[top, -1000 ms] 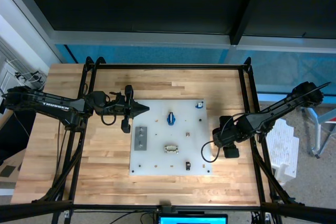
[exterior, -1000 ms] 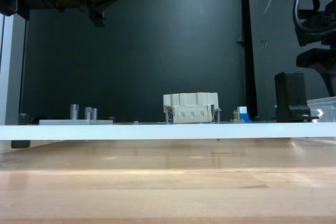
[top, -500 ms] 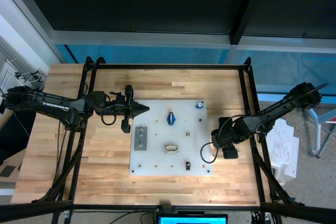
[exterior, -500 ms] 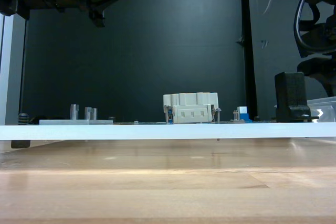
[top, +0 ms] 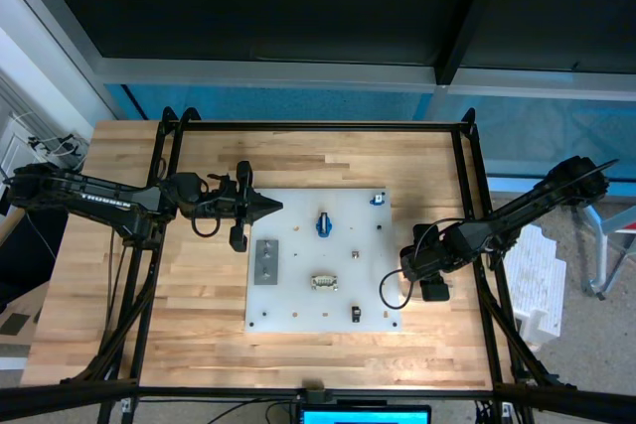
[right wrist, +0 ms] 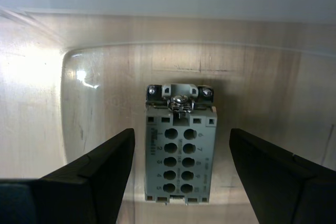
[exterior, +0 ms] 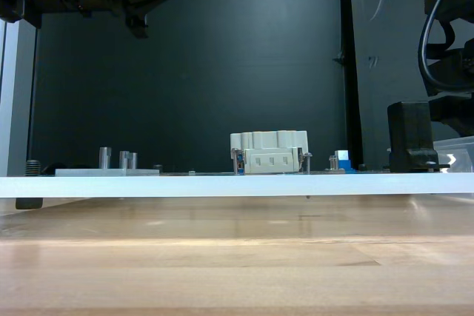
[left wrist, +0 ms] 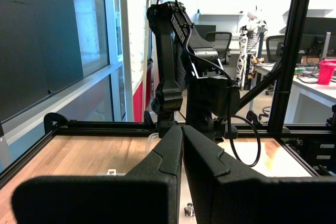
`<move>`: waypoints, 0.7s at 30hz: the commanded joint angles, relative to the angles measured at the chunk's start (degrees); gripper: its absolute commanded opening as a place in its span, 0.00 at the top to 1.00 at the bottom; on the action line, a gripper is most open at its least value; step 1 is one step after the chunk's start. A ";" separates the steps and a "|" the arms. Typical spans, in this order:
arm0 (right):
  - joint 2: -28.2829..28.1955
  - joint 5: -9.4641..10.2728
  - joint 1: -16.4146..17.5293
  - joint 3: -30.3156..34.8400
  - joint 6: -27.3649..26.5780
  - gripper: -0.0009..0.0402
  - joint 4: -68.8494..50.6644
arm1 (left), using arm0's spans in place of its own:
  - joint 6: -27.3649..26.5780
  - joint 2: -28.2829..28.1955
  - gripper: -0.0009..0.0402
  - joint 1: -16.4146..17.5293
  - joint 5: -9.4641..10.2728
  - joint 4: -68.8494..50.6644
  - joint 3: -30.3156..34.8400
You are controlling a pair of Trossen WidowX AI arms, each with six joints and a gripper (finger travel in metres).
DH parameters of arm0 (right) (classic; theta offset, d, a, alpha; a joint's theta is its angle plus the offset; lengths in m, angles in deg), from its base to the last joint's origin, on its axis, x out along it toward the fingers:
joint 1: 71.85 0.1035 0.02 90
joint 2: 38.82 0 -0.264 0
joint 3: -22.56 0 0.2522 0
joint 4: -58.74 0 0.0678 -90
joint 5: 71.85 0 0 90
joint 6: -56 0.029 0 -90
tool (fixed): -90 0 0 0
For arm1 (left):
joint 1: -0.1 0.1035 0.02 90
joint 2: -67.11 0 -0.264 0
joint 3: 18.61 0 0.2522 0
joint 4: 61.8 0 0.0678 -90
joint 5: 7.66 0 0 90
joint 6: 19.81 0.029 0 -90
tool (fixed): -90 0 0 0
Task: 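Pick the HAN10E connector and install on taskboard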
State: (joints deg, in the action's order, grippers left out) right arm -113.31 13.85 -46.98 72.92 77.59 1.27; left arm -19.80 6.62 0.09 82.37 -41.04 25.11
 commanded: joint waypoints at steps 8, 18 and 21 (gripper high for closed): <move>0.87 0.00 -0.11 0.50 -0.24 0.59 -1.07 | 0.00 0.00 0.98 0.00 -0.02 0.00 0.00; 1.73 0.02 -0.11 1.05 -0.20 0.83 -2.54 | 0.00 0.00 0.98 0.00 -0.02 0.00 0.00; 1.95 0.02 -0.11 1.36 -0.13 0.87 -2.73 | 0.00 0.00 0.98 0.00 -0.02 0.00 0.00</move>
